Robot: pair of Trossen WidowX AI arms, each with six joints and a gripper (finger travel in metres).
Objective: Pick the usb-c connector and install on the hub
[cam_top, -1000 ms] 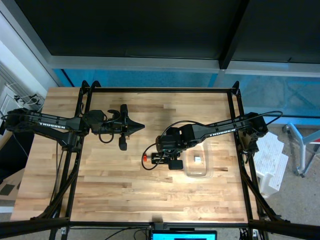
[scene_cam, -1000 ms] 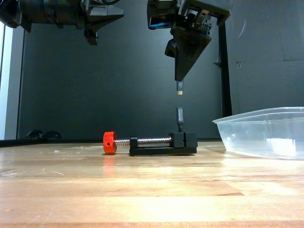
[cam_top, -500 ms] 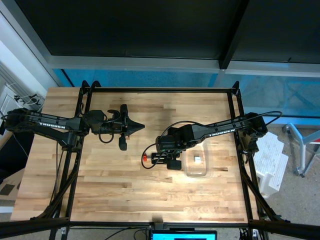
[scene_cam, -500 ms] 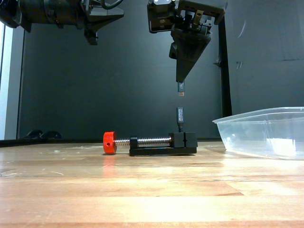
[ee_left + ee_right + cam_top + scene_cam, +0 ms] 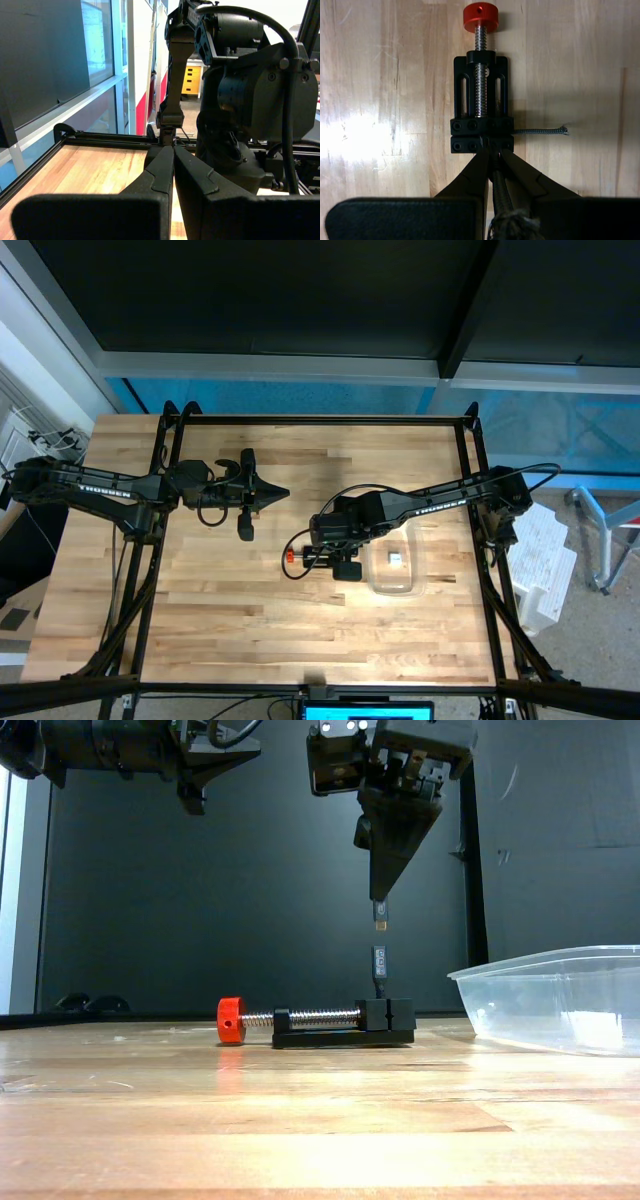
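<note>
Right gripper, fingers clamped on the usb-c connector tip-down, hangs above the hub, probably lined up over its upright port for insertion; left gripper parked well apart, fingers together.

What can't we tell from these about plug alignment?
- Low view: the right gripper holds the usb-c connector above the upright piece clamped in the hub. The view is side-on, so depth offset is unreadable.
- High view: the right arm hides the connector and the upright piece.
- Right wrist view: the fingers cover the connector's tip.
- Left wrist view: the left gripper, parked shut over the table's left, shows no task parts.
</note>
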